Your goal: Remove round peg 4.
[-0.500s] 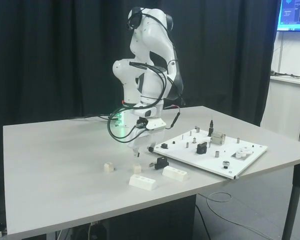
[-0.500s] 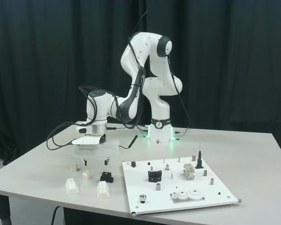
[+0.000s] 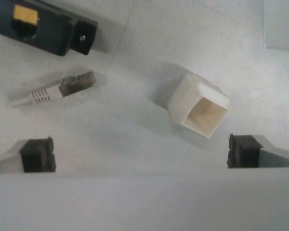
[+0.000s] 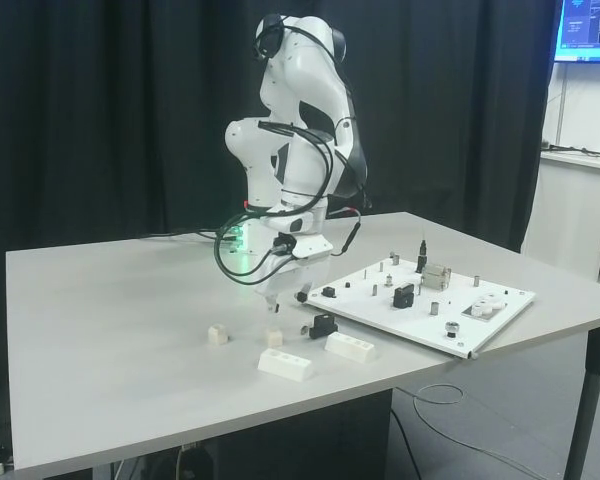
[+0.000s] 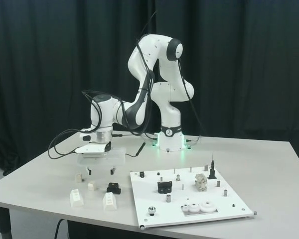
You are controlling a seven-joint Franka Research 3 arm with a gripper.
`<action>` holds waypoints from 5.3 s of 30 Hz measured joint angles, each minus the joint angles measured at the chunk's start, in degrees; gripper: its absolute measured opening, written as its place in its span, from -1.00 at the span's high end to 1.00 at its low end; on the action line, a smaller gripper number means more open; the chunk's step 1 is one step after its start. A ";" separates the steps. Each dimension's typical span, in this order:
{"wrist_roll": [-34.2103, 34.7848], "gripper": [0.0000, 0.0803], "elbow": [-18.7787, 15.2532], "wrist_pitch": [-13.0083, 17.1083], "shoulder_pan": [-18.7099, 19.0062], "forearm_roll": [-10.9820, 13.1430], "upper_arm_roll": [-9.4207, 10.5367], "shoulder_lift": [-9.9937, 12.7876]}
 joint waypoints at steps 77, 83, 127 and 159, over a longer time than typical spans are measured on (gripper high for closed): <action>4.95 -0.99 8.23 -11.22 9.03 13.81 2.38 -0.65; 9.09 -0.99 8.40 -10.28 13.30 14.33 2.56 -0.58; 21.38 -0.99 14.29 -5.30 21.66 14.33 4.40 10.55; 22.26 0.62 14.27 -6.05 21.64 13.73 4.58 10.87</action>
